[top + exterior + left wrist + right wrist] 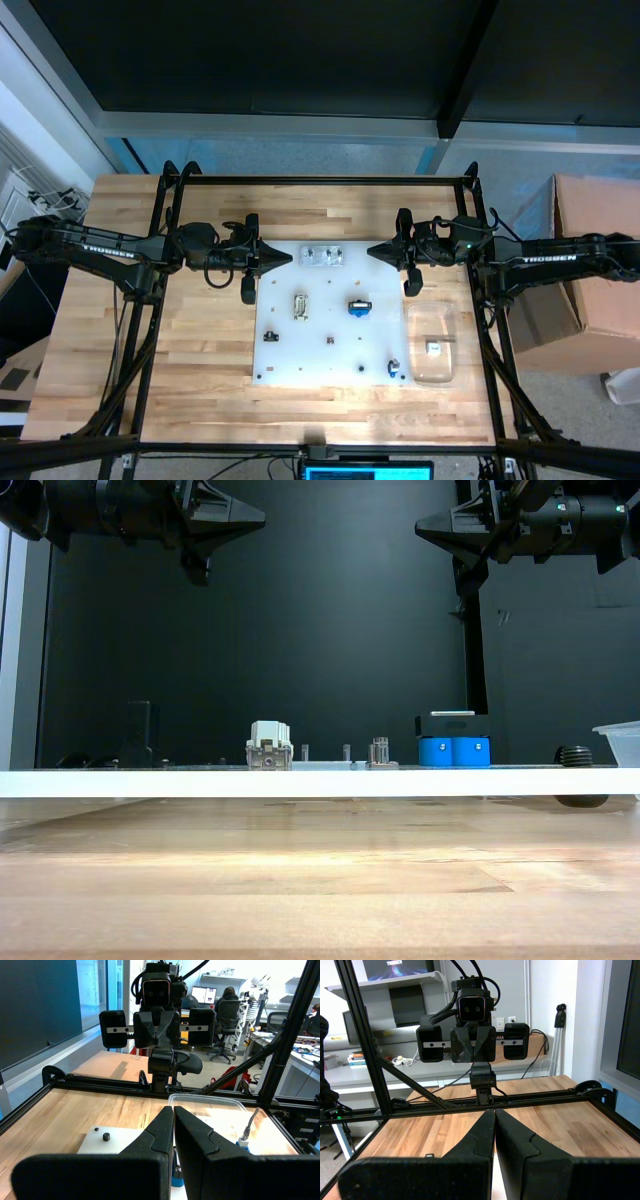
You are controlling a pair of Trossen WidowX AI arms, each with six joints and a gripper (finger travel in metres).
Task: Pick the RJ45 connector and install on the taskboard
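The table (120, 360) carries the white board (300, 365) at its middle, inside a black frame (320, 181). The left arm (90, 248) reaches in from the left of the board. Its left gripper (288, 258) hangs high over the board's far left corner and points right. The fingers are pressed together along their length and hold nothing. The right arm (560, 255) reaches in from the right of the board. The right gripper (372, 252) hangs high over the board's far right corner and points left, facing the left one and well apart from it. Its fingers also meet tip to tip, with nothing between them. The clear tray (447, 378) lies on the table just beside the board's right edge, towards the near end. The white block (434, 348) sits in the tray, and no cable runs off it. The blue jack (396, 373) stands at the board's near right corner. In the high view a pale grey piece covers its top. In the left wrist view the connector (245, 1135) stands upright in the jack, free of both grippers. Its grey cable (253, 1118) rises from it at a slight tilt. How deep the connector sits in the jack, I cannot tell.
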